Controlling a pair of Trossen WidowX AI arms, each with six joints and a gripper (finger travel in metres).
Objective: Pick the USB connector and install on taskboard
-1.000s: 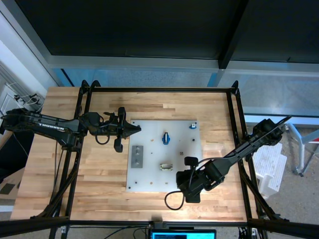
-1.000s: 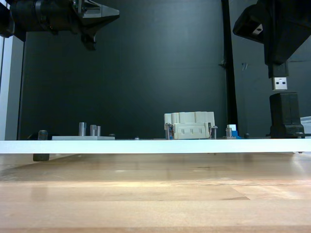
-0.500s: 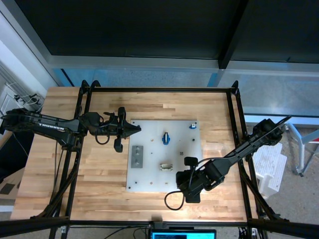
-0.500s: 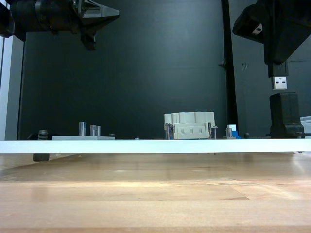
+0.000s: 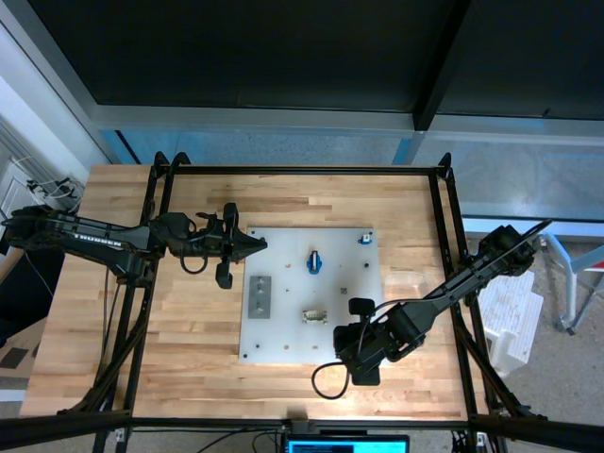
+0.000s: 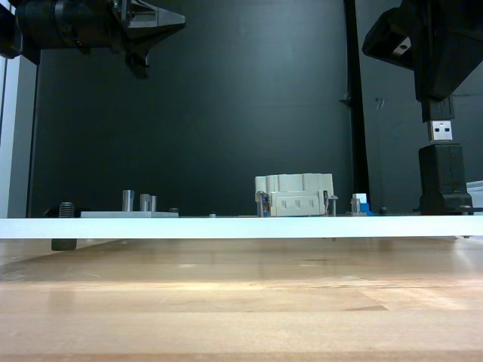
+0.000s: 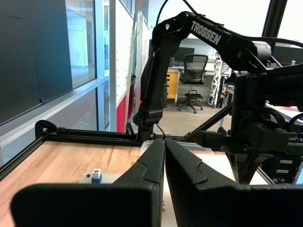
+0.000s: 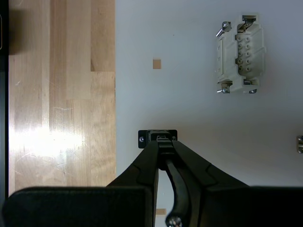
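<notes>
Right gripper [image 8: 162, 150] is pinching the USB connector [image 6: 441, 130] by its dark body, metal tip pointing straight down. That leaves the tip free to enter the black socket [image 6: 445, 181], which sits near the near right corner of the taskboard [image 5: 283, 351]. I read this as the insertion step. From table height the plug hangs directly over the socket, with its tip right at the mouth; I can't tell if it touches. The right wrist camera shows the fingers centred on the socket, so alignment looks fine. The upright hold makes sense, since any tilt would likely jam it on the rim. Left gripper [image 7: 164, 147] is parked high over the board's far left corner, fingers pressed together, out of the way.
</notes>
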